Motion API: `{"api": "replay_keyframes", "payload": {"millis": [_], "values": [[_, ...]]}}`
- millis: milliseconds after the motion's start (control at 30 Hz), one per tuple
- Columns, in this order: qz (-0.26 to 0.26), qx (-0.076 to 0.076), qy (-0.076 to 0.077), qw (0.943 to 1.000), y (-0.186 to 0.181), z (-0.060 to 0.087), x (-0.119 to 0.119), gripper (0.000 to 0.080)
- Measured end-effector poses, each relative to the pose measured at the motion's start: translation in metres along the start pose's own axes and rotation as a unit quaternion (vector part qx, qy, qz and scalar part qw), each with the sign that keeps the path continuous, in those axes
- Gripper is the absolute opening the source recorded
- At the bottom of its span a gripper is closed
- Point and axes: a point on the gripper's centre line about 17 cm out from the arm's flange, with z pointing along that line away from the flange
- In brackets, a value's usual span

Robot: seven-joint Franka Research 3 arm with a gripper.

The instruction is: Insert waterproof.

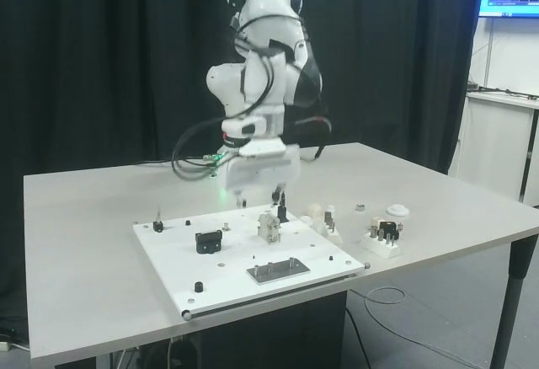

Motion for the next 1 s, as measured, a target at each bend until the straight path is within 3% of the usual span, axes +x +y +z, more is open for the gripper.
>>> {"api": "replay_keyframes", "payload": {"millis": [200,367,567,800,1000], "values": [[0.010,-0.015,-0.039,0.9991,-0.004,-0.051,-0.014,0.0800],[0.022,-0.015,-0.050,0.9984,-0.011,-0.070,-0.021,0.0800],[0.037,-0.011,-0.057,0.9976,-0.015,-0.072,-0.027,0.0800],[0.057,-0.007,-0.065,0.9962,-0.019,-0.062,-0.034,0.0800],[0.073,-0.003,-0.064,0.9953,-0.025,-0.052,-0.036,0.0800]]}}
